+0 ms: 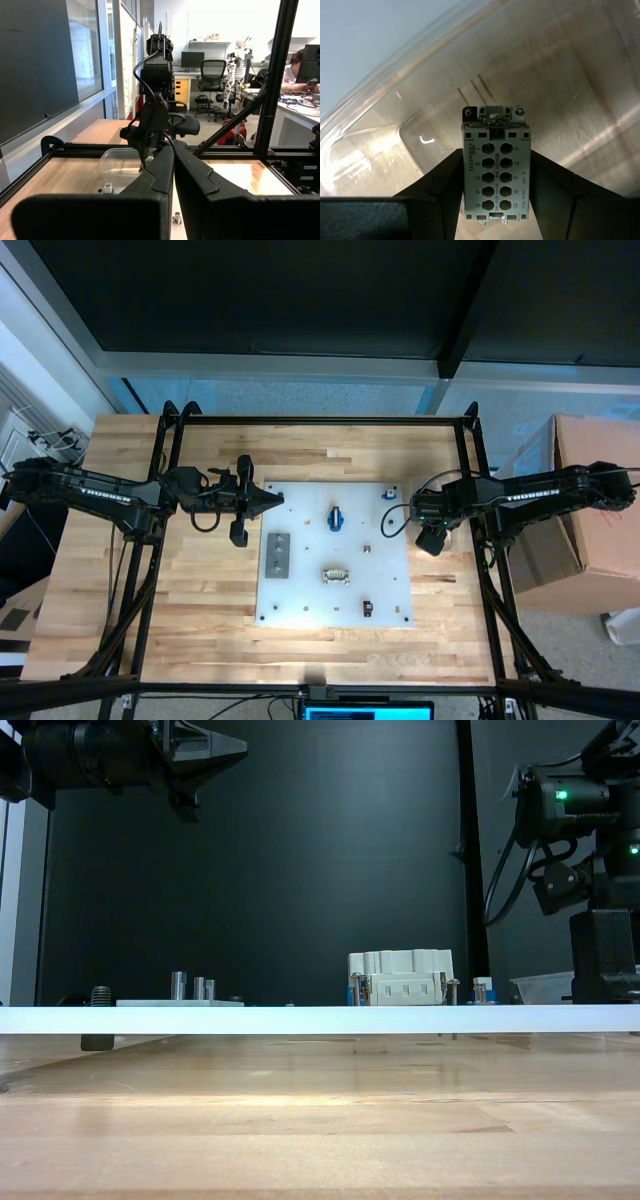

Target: Remove the HAN10E connector from the taskboard and place in the container

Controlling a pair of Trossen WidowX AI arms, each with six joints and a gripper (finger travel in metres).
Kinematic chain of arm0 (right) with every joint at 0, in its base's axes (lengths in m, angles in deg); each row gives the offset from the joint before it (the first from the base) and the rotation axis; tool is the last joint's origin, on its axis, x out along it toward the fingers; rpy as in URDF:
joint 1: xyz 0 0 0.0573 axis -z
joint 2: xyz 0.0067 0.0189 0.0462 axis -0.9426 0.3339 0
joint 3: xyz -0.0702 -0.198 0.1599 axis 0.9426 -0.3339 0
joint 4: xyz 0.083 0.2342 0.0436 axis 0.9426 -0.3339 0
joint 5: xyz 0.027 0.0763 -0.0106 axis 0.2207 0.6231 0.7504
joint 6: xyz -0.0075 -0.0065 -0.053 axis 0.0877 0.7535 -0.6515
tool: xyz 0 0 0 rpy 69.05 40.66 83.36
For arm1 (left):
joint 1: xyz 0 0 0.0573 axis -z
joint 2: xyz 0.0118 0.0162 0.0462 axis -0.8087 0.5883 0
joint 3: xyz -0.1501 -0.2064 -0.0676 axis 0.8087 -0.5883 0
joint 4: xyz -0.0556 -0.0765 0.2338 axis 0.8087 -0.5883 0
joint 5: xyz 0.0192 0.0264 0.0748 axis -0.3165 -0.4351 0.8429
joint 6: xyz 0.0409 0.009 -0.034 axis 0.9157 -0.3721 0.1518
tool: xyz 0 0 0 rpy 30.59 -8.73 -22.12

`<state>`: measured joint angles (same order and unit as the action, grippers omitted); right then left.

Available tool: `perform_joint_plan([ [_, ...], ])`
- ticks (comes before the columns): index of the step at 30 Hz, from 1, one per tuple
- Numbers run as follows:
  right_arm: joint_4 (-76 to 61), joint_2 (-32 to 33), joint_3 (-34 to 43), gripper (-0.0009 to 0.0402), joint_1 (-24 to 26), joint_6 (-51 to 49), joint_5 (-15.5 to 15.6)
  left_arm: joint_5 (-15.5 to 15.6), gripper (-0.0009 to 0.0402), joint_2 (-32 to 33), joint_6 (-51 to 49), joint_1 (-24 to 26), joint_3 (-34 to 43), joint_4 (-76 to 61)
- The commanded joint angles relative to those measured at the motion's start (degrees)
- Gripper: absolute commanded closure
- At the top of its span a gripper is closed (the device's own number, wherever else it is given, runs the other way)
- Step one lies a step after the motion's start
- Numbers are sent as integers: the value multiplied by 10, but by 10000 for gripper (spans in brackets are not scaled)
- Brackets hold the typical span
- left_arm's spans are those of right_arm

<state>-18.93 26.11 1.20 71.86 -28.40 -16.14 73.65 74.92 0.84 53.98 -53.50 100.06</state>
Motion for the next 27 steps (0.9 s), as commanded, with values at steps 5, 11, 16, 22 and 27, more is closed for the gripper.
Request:
perform_joint_plan([
  [5,7,0,-9,318,-1,21,-1,0,393,0,0,0,0,0],
  [11,7,0,-9,318,-1,20,-1,0,393,0,0,0,0,0],
  [16,9,0,-9,309,-3,24,-16,0,393,0,0,0,0,0],
  [22,16,0,-9,238,-4,34,-15,0,393,0,0,0,0,0],
  [27,16,0,-9,164,-4,45,-15,0,393,0,0,0,0,0],
])
